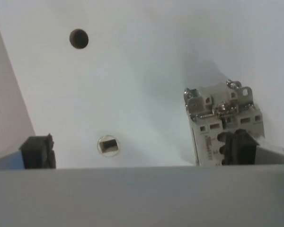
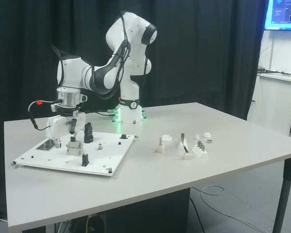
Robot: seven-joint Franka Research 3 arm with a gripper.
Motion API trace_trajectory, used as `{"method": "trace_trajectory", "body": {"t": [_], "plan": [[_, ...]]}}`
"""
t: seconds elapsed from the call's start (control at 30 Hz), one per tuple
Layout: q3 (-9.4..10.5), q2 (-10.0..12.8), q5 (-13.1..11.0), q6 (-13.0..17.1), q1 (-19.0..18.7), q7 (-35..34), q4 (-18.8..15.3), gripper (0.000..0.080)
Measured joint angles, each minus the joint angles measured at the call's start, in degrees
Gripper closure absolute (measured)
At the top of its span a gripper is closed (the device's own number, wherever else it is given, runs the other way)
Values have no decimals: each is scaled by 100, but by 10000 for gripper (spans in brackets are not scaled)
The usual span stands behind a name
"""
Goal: Insert waterproof.
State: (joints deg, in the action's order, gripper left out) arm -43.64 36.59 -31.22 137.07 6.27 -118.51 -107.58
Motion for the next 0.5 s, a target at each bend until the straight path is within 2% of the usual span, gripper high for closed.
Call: {"method": "trace_trajectory", "body": {"t": [0.5], "plan": [[13,35,1,0,29,46,40,3]]}}
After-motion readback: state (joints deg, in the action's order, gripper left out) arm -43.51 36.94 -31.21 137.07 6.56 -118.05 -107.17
